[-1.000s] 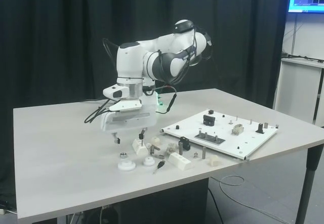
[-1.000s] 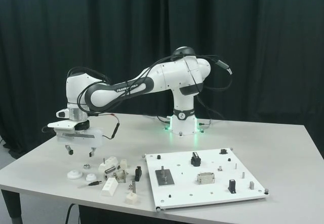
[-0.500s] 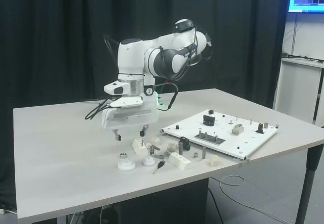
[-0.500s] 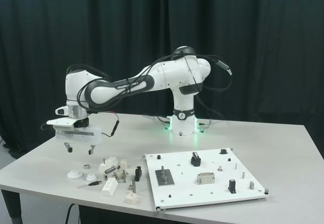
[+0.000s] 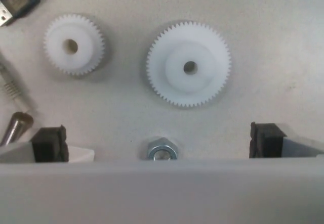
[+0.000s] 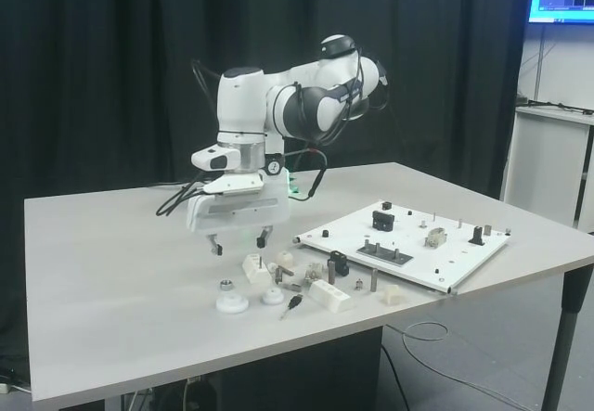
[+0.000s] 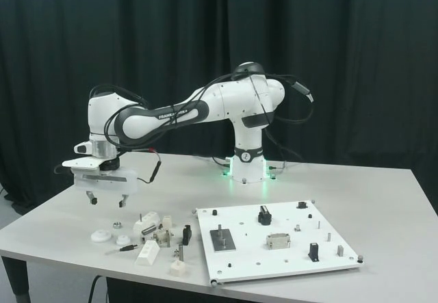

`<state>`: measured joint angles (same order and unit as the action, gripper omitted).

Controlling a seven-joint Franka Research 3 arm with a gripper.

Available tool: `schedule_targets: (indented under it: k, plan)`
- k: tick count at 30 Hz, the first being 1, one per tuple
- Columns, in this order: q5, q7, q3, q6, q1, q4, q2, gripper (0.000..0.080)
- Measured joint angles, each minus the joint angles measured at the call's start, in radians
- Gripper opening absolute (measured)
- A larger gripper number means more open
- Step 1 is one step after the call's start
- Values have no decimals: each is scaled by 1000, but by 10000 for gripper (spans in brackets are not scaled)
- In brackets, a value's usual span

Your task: Remove round peg 2.

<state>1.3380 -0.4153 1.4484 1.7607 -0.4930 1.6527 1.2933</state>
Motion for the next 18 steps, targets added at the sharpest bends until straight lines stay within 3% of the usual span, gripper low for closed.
schedule_targets:
  k: [18]
  plan:
    - [-4,0,14,-8,1,-15,0,800]
